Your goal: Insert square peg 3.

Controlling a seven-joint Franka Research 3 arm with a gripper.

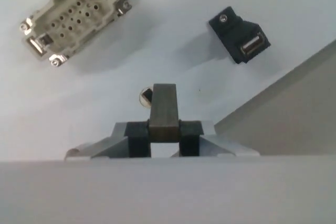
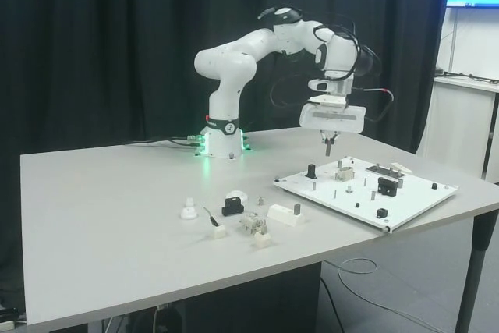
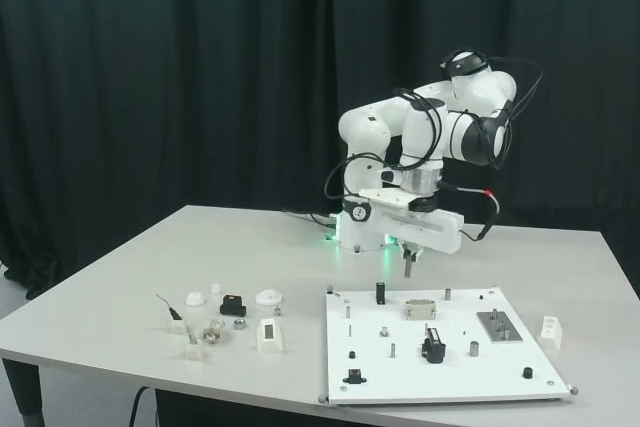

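Observation:
My gripper (image 1: 164, 131) is shut on a dark grey square peg (image 1: 163, 102), which sticks out past the black fingertips toward the white board (image 1: 157, 61). A small square hole (image 1: 146, 96) in the board lies just beside the peg's tip, partly hidden by it. In the first room view the gripper (image 2: 330, 141) hangs a little above the far side of the board (image 2: 413, 200), peg (image 2: 330, 147) pointing down. In the second room view the gripper (image 3: 407, 263) hovers above the board's (image 3: 400, 382) back edge.
A grey multi-pin connector (image 1: 73, 17) and a black socket block (image 1: 240, 35) are mounted on the board near the hole. The board's edge meets the grey table (image 1: 294, 114) close by. Several loose small parts (image 2: 234, 212) lie on the table beside the board.

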